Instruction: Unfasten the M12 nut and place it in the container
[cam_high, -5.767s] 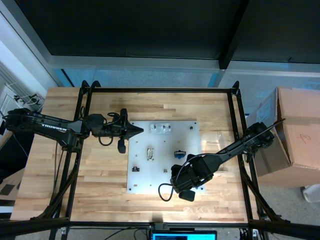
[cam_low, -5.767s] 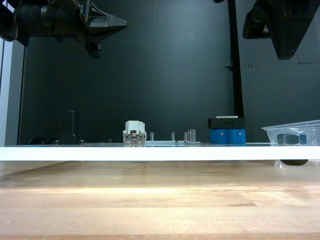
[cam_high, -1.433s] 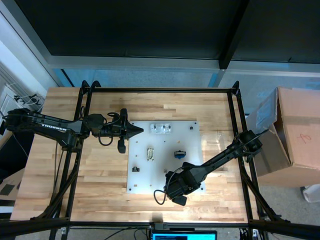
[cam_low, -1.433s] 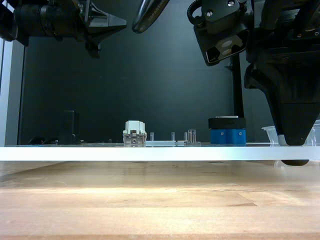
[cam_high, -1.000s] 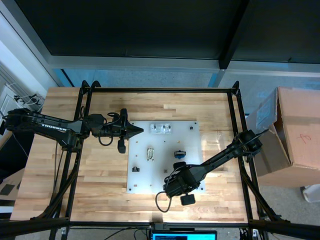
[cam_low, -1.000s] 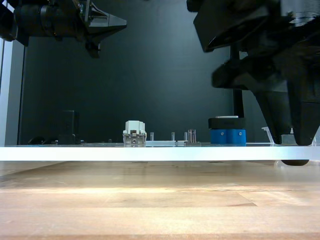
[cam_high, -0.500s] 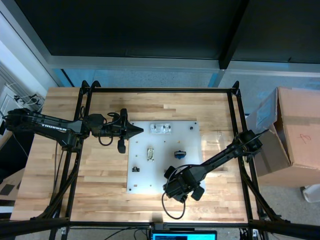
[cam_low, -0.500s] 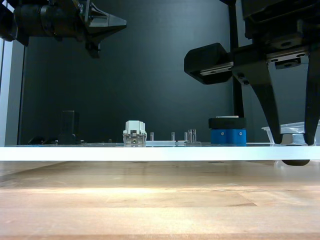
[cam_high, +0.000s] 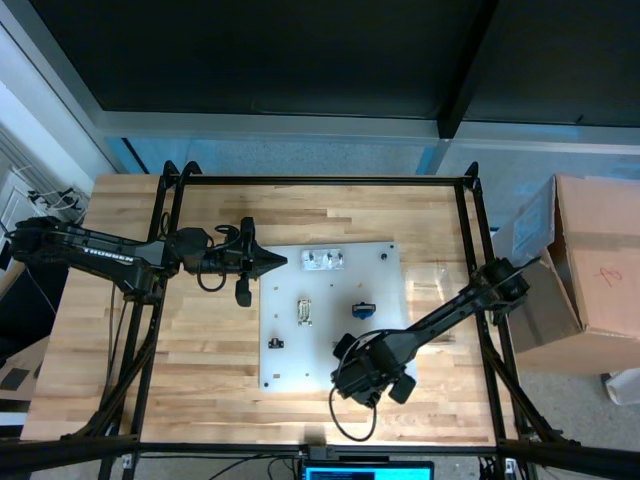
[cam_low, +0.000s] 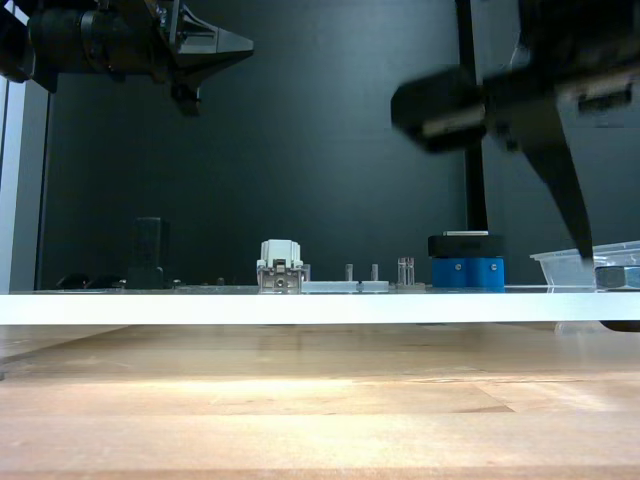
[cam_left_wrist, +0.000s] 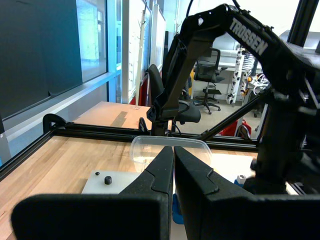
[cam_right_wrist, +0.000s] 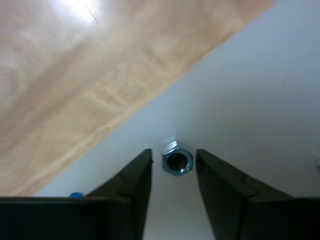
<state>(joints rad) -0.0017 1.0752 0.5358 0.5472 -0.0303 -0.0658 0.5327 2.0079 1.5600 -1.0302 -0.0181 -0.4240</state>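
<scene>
Black right gripper (cam_right_wrist: 173, 153) down at the near right edge of the flat white board (cam_high: 300, 350), fingers spread, one on either side of the small silver hex nut (cam_right_wrist: 177, 162), a gap showing on each side. Grips nothing. Nut flat on the board on its stud, dark core in its bore, no ribs in sight; outside the clear plastic container (cam_low: 565, 262). Black left gripper (cam_high: 272, 261) high over the pale wooden table (cam_high: 200, 340) by the board's far left corner, tips pressed together, empty.
</scene>
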